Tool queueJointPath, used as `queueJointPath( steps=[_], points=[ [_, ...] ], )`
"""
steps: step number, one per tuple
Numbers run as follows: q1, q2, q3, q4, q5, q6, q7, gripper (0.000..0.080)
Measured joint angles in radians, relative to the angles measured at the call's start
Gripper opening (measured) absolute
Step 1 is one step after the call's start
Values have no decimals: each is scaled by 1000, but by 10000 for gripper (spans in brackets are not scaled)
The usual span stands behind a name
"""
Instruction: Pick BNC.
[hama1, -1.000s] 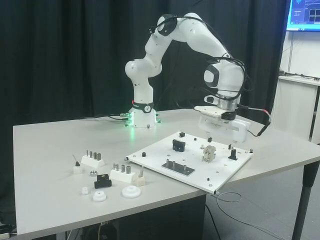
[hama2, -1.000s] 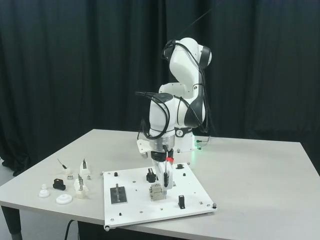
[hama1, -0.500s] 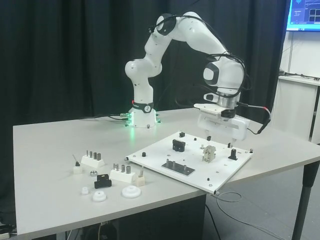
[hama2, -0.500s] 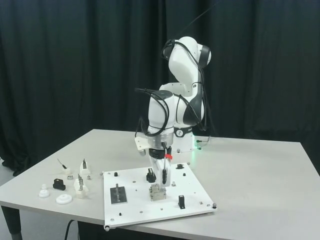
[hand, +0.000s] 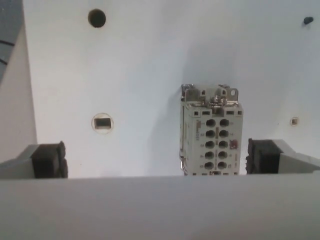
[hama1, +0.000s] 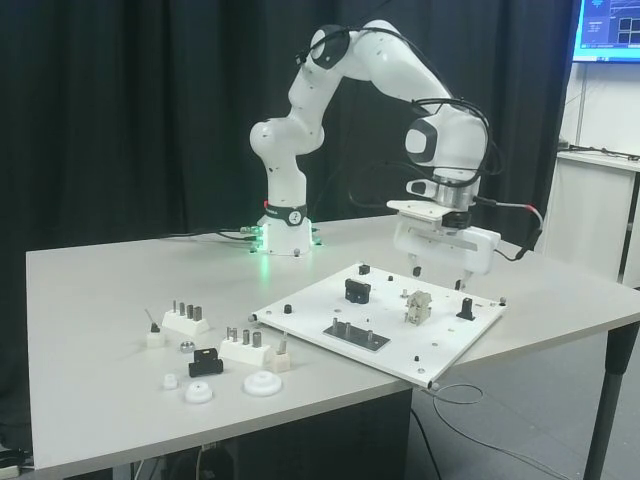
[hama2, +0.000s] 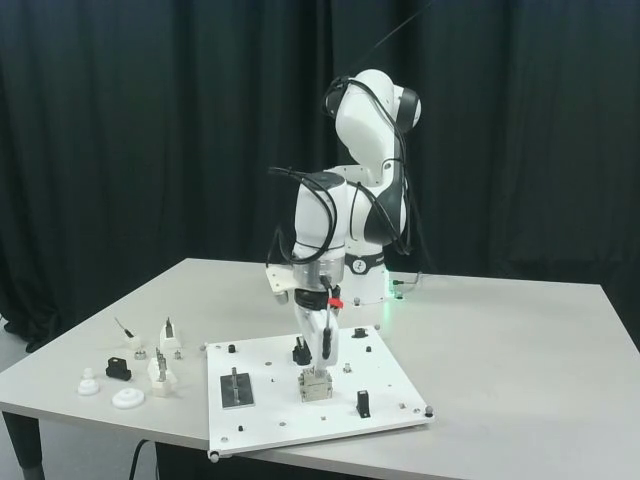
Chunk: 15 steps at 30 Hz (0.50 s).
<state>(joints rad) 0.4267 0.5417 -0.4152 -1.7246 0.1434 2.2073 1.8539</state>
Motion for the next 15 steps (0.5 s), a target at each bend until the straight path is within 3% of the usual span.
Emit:
queueJointPath(
  steps=[15],
  points=[
    [-1, -2, 0, 1, -5, 3, -8, 800]
  ],
)
